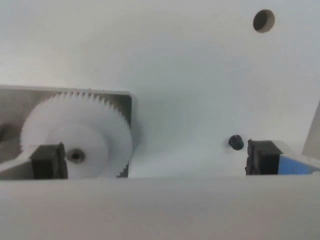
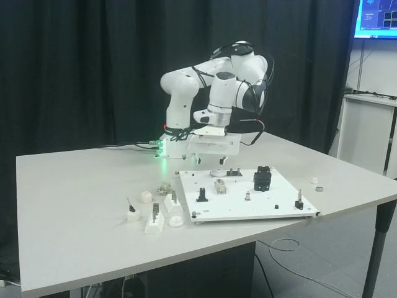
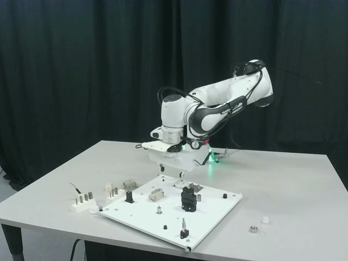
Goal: Pick medium gear.
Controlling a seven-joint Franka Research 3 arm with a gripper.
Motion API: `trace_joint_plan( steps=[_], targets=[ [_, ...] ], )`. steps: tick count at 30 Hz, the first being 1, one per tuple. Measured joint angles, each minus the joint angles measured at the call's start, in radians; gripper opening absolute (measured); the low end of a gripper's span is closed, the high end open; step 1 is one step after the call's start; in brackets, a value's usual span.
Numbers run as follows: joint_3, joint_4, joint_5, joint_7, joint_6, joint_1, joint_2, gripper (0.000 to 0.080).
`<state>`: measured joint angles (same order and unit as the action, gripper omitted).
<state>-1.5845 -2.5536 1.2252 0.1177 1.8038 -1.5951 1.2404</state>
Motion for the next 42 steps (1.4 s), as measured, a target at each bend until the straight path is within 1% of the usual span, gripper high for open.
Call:
trace_joint_plan(
  steps=[6,16,31,42],
  targets=[
    [-0.025,0.001,-0.023,0.000,-0.003,-0.013,0.000,0.0800],
    [-0.043,0.002,-0.028,0.000,-0.003,-0.016,0.000,0.0800],
    [-0.047,0.005,-0.028,-0.017,-0.001,-0.014,0.000,0.0800],
    [-0.047,0.007,-0.028,-0.028,0.013,-0.009,0.000,0.0800]
  ],
)
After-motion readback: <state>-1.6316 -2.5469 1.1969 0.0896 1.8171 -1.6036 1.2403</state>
